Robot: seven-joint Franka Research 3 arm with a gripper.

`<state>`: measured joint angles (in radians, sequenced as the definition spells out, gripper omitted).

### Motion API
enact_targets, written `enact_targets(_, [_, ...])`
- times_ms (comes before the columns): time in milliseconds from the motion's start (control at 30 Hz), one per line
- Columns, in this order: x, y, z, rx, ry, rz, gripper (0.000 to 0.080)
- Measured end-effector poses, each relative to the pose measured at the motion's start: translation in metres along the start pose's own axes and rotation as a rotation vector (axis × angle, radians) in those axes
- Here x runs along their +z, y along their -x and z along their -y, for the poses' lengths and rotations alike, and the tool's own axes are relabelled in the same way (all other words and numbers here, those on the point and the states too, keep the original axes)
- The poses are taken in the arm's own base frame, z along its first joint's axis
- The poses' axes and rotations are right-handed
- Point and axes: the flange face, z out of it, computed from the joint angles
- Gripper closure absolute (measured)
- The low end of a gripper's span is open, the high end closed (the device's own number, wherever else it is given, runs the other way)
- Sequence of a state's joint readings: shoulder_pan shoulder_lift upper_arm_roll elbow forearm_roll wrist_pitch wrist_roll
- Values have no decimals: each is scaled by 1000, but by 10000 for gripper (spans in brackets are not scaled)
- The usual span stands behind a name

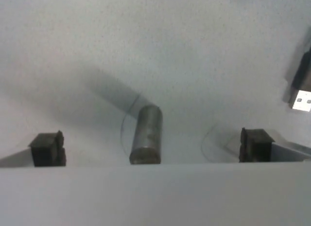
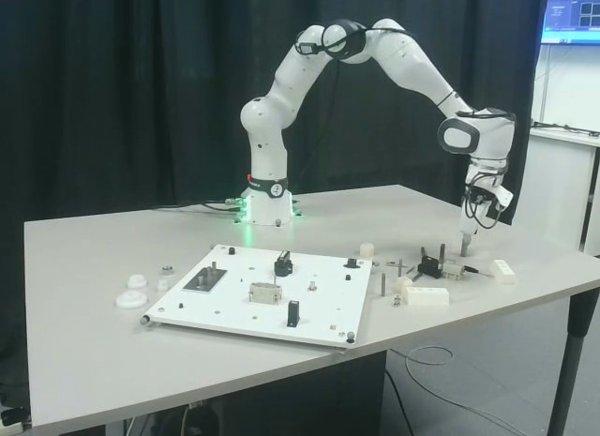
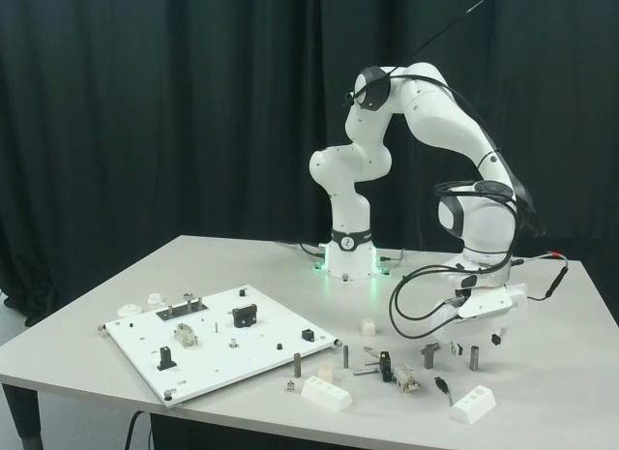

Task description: Remove square peg 1.

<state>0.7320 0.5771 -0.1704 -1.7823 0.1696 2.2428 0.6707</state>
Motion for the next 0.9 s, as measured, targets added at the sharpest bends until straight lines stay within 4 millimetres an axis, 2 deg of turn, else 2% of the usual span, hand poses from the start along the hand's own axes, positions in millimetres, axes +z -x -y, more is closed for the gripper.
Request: enact_targets(900, [-10,-11,-6,43,9,-8,3])
